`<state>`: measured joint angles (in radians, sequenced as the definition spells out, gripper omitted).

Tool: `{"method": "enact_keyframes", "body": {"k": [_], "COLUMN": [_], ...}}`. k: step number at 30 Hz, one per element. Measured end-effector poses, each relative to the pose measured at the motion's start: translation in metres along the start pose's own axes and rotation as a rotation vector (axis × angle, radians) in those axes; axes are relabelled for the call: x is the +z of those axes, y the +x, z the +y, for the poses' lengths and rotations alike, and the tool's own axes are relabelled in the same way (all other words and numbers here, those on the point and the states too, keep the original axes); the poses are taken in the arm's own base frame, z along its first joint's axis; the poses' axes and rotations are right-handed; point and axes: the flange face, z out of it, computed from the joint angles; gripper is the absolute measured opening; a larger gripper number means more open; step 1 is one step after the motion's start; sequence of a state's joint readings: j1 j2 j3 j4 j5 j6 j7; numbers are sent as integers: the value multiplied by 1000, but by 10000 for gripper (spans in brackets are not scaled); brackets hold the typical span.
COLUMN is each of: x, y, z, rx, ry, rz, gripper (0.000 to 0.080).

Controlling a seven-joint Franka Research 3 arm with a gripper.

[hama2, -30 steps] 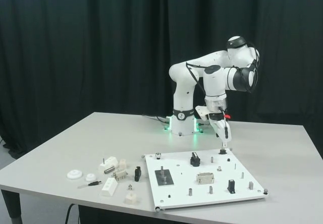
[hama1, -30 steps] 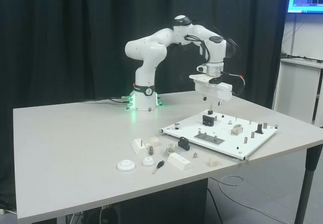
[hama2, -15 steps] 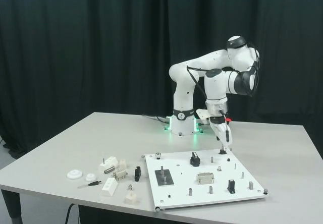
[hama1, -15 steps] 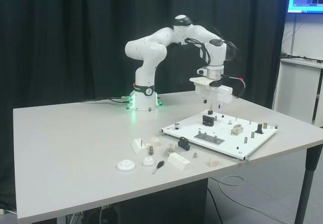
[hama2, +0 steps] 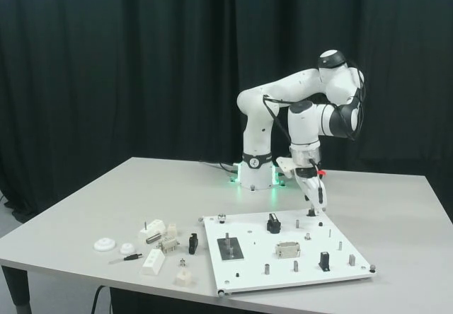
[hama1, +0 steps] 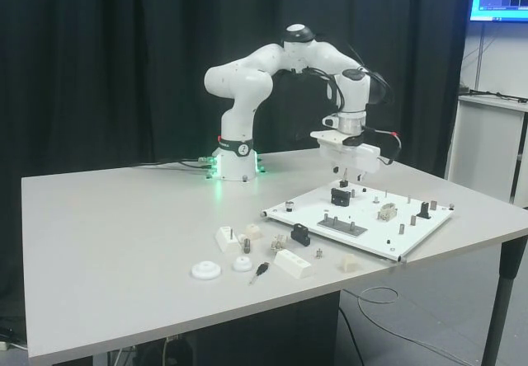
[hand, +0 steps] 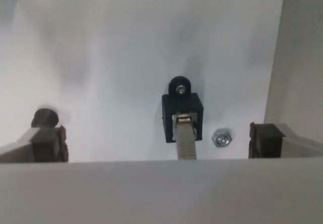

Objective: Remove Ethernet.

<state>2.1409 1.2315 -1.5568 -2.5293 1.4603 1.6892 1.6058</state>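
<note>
In the wrist view, our hand (hand: 156, 143) stands wide, its black pads either side of the black Ethernet socket block (hand: 182, 117), where the grey plug (hand: 184, 138) sits seated. In the first room view, we hover over the white assembly board (hama1: 412, 232). Approach step, we judge; next, descend and pinch the plug.

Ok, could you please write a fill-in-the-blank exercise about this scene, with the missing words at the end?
1. The gripper hangs over the black socket with its fingers ____.
2. The Ethernet plug sits ____ the socket, not yet removed.
3. The socket is fixed on a ____ board.
4. The lights at the arm's base glow ____.

Missing words: open; in; white; green.
</note>
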Motion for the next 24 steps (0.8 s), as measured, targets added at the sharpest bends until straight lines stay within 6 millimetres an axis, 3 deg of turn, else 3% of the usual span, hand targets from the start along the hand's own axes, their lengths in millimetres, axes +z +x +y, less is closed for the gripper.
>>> {"method": "enact_keyframes", "body": {"k": [24], "x": [17], "y": [-4], "z": [1], "rx": [-4], "ry": [28], "rz": [-13], "gripper": [800]}}
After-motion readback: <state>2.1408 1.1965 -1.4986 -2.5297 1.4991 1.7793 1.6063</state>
